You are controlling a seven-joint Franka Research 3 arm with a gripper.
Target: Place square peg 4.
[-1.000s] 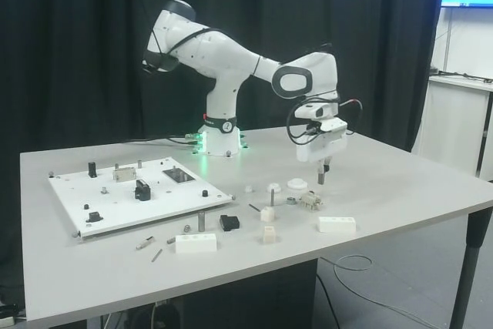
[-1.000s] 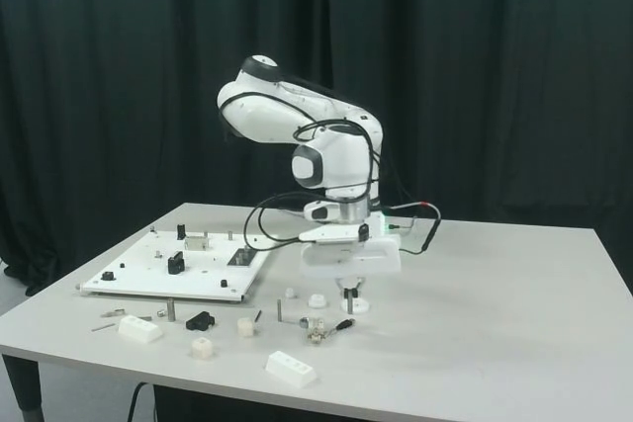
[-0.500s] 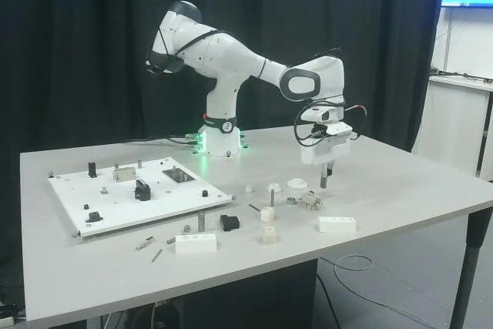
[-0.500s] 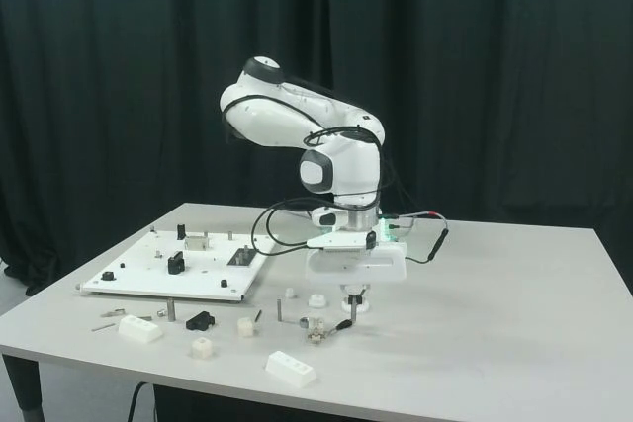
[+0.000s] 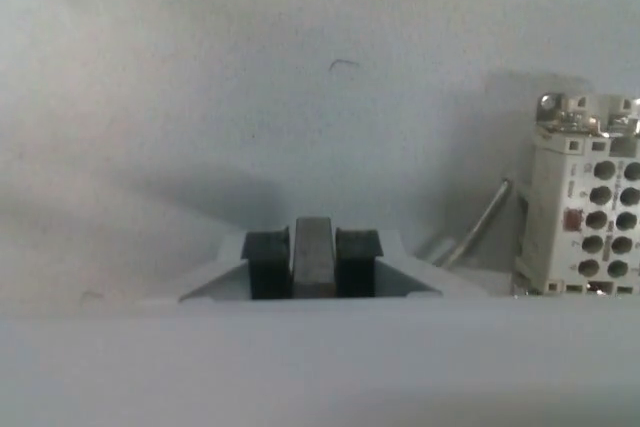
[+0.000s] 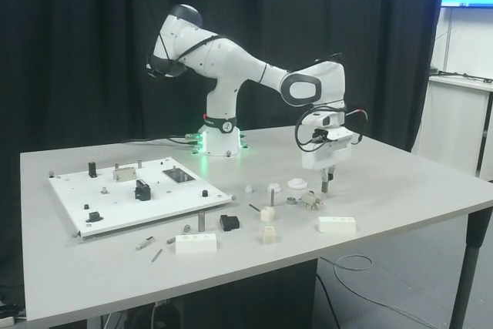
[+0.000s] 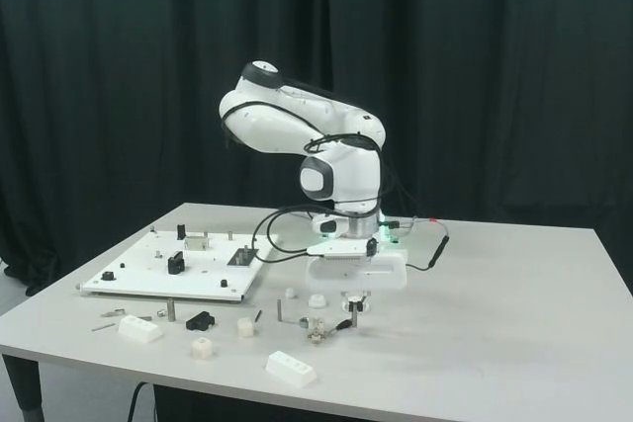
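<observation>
In the wrist view a grey square peg point(image 5: 312, 258) stands upright between my two black fingertips point(image 5: 265, 263), and my gripper point(image 5: 312, 265) is shut on it. From the first room view, the gripper point(image 6: 326, 177) hangs low over the grey table, with the peg point(image 6: 326, 185) pointing down just above the surface. It is right beside a multi-pin connector block point(image 6: 310, 200). That block point(image 5: 586, 209) also fills one side of the wrist view. The white assembly board point(image 6: 166, 196) lies far off at the other end of the table. The second room view shows the gripper point(image 7: 354, 301) right of the small parts.
Loose parts lie near the front edge: white blocks point(image 6: 196, 243) point(image 6: 337, 224), small white cubes point(image 6: 268, 234), a black piece point(image 6: 229, 222), white discs point(image 6: 297, 184) and thin metal pins point(image 6: 156, 254). A thin metal rod point(image 5: 473, 229) leans by the connector. The arm's base point(image 6: 218, 135) stands at the back.
The arm has swung a little further from the white board and the gripper has sunk slightly toward the table, still shut on the peg.
</observation>
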